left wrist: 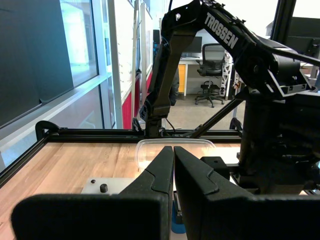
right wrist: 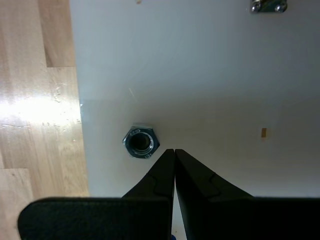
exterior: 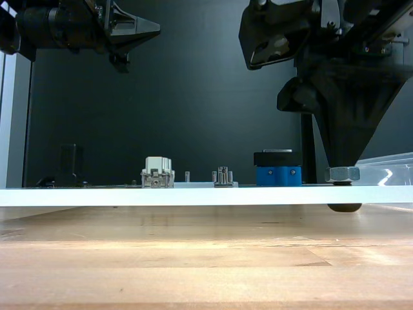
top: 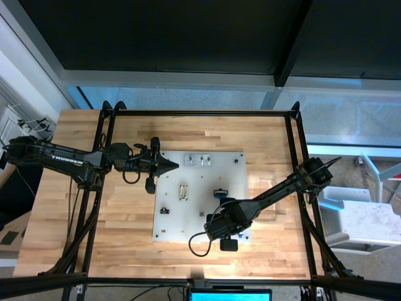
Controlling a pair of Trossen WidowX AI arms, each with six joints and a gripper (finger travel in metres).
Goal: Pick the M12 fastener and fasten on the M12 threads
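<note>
**Right gripper closed beside the nut at the board's near right edge**

The light wooden table top (top: 125, 251) lies bare along its near edge. On it rests the white square board (top: 188, 219).

The small silver hexagonal metal nut (exterior: 342, 174) sits close to the near right edge of the board. In the right wrist view, wood begins just beyond it. Its bore shows dark, filled by the short dark round stud (right wrist: 140, 142), so the nut is on its stud. In the low view it sits low against the board.

The right gripper (right wrist: 174, 150) points straight down here. Its fingers are pressed together and hold nothing. Their tips stand just beside the nut, and bare white board surrounds them on the other sides.

Further in, a blue block connector (exterior: 278, 174) stands mid-board, apart from the nut. A clear plastic tray (top: 266, 188) lies on the wood beside the board's right edge.

The left gripper (top: 170, 165) hangs high over the far left edge of the board, well apart from the nut, with its fingers pressed together. The black metal frame rail (top: 200, 113) bounds the far edge of the table.
</note>
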